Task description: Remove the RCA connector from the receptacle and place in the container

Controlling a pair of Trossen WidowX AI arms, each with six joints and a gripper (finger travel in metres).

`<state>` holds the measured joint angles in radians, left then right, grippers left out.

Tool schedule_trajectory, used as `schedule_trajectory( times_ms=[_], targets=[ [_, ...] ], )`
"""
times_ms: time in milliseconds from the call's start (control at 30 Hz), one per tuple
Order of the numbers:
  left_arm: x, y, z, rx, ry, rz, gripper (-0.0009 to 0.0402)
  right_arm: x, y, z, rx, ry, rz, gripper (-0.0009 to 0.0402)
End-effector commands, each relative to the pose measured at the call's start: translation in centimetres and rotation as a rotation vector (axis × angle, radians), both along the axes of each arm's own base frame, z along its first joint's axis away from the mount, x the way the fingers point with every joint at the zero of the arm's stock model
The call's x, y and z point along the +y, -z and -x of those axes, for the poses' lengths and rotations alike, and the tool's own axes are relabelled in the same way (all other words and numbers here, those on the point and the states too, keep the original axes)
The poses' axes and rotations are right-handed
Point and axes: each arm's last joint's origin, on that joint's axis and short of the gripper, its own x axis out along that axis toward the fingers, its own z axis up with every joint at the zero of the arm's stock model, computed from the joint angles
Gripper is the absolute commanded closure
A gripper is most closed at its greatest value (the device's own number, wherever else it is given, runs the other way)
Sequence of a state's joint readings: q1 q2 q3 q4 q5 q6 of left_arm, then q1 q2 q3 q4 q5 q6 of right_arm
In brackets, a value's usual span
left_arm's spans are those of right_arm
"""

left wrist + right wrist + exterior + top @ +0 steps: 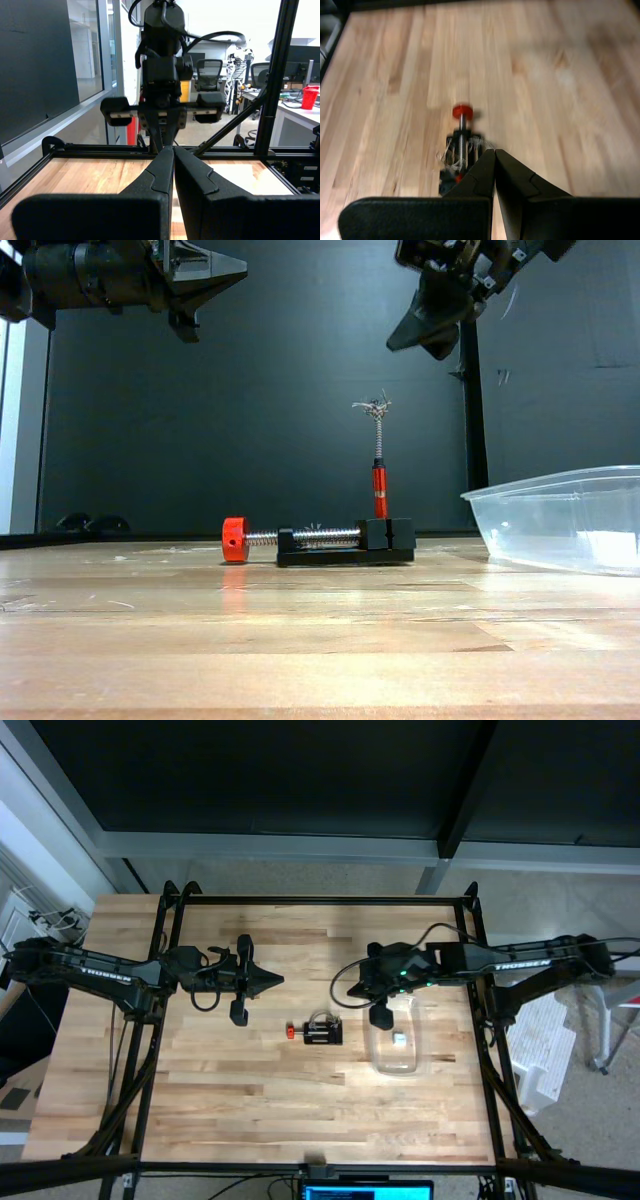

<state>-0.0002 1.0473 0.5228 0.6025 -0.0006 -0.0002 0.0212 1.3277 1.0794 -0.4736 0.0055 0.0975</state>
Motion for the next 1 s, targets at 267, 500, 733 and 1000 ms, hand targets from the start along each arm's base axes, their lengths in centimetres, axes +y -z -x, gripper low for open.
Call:
schedule_trajectory(
  times_ms=[267,500,733,1000],
  targets=[
    [0.0,0.0,0.0,-0.001,0.000,0.000,0.0393,1.1,0.7,-3.0,0.220,-0.024,0.008,0.0365],
    [0.0,0.0,0.0,0.000,0.000,0.000,0.0393,2.2,2.2,-4.3,0.287,-0.035,0.008,0.0273],
    [0.0,0.0,0.0,0.000,0.000,0.000,0.0393,3.2,4.2,-5.5,0.333,-0.032,0.012,0.0224],
    [0.0,0.0,0.0,-0.001,0.000,0.000,0.0393,3.6,6.2,-6.6,0.374,-0.018,0.005,0.0209]
  ],
)
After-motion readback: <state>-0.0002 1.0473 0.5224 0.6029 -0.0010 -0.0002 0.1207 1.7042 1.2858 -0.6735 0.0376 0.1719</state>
